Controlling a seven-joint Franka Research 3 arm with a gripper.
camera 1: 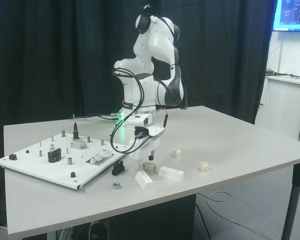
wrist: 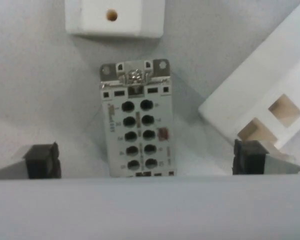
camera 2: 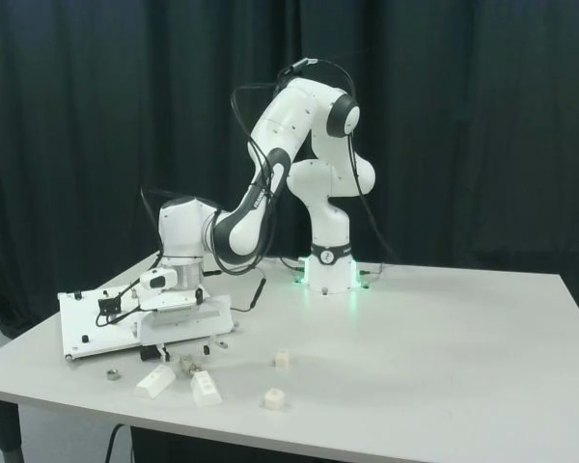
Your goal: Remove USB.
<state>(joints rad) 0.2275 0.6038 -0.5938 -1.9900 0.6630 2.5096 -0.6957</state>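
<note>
The gripper [wrist: 146,160] hangs low over the front part of the grey table [camera 1: 250,145], just beside the white task board. In the wrist view its two black fingertips [wrist: 42,161] stand well apart, one on each side of a white rectangular connector block [wrist: 138,130] with two rows of round black sockets and a metal clamp at one end. The jaws are wide open and hold nothing; neither fingertip touches the block.

Near the block lie several white plastic housings: one with square recesses [wrist: 270,107] sits tilted just beside it, and one with a single round hole [wrist: 115,17] lies beyond its clamp end. In the first room view two white oblong blocks [camera 1: 171,173] lie at the table's front edge, with a small metal nut [camera 1: 116,185] and a small black part [camera 1: 118,168] near them.

Farther back, the flat white task board [camera 1: 40,167] carries pegs, a black component and white gear-like discs. No USB plug can be identified with certainty in any view.

Behind stands the white arm [camera 2: 299,125], against a black curtain [camera 2: 463,125].
</note>
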